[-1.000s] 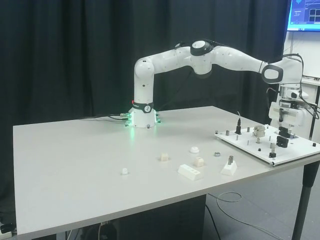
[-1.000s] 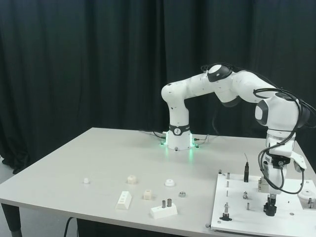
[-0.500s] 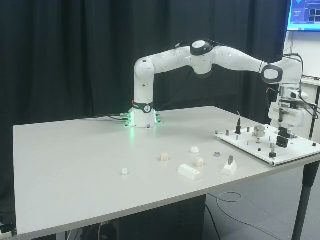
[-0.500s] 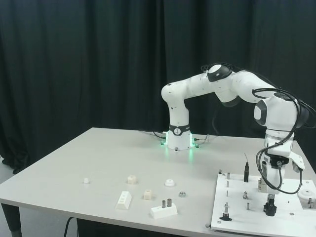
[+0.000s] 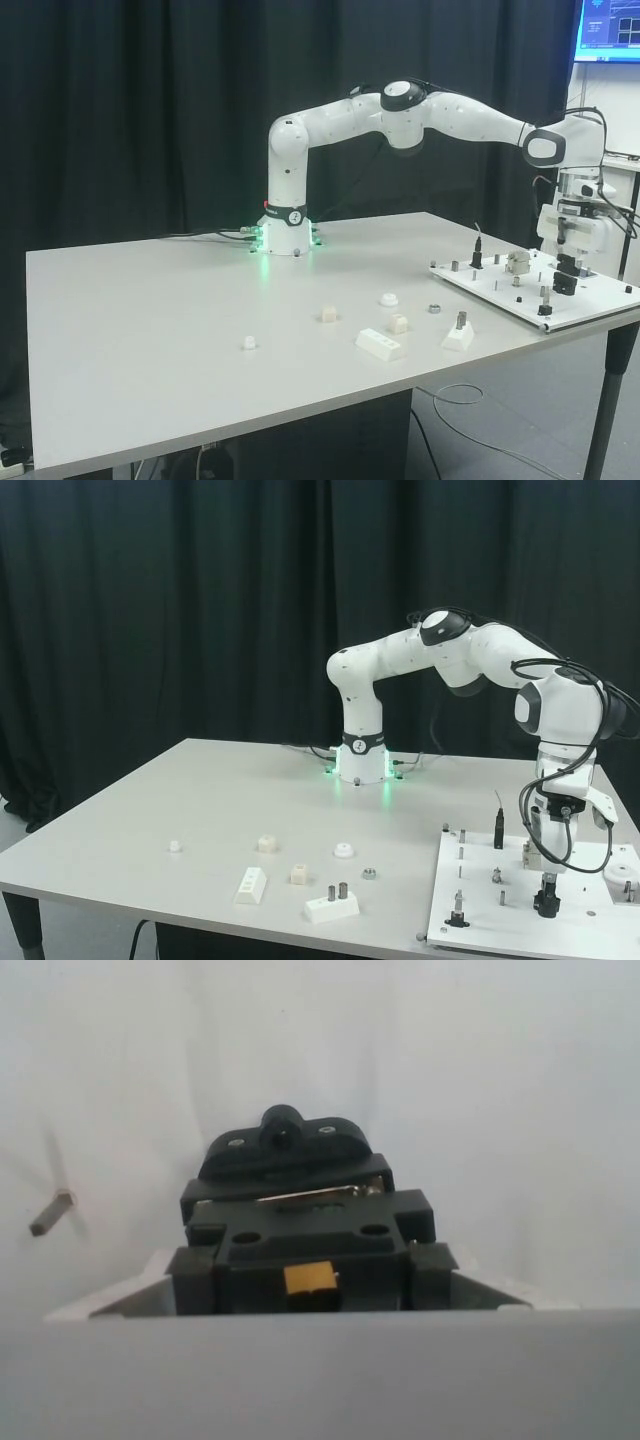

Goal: Insert D-SUB.

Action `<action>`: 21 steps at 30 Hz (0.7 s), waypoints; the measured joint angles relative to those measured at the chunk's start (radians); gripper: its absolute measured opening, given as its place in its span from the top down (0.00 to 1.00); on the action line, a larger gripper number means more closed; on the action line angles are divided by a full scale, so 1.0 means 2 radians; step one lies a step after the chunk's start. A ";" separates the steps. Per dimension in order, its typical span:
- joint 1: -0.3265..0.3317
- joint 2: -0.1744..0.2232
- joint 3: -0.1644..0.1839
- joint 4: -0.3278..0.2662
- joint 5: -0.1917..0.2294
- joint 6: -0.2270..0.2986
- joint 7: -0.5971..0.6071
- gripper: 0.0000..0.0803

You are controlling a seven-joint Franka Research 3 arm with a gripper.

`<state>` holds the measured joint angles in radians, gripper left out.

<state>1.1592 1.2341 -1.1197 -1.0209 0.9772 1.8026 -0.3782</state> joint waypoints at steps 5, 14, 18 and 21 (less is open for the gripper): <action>0.001 0.000 0.000 0.000 0.000 0.000 0.000 0.52; 0.001 0.000 0.000 -0.001 0.000 0.000 0.000 0.52; 0.001 -0.001 0.000 -0.003 -0.001 0.000 0.000 0.52; 0.001 -0.002 0.000 -0.005 -0.001 -0.001 0.000 0.52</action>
<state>1.1615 1.2311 -1.1204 -1.0302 0.9753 1.8012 -0.3781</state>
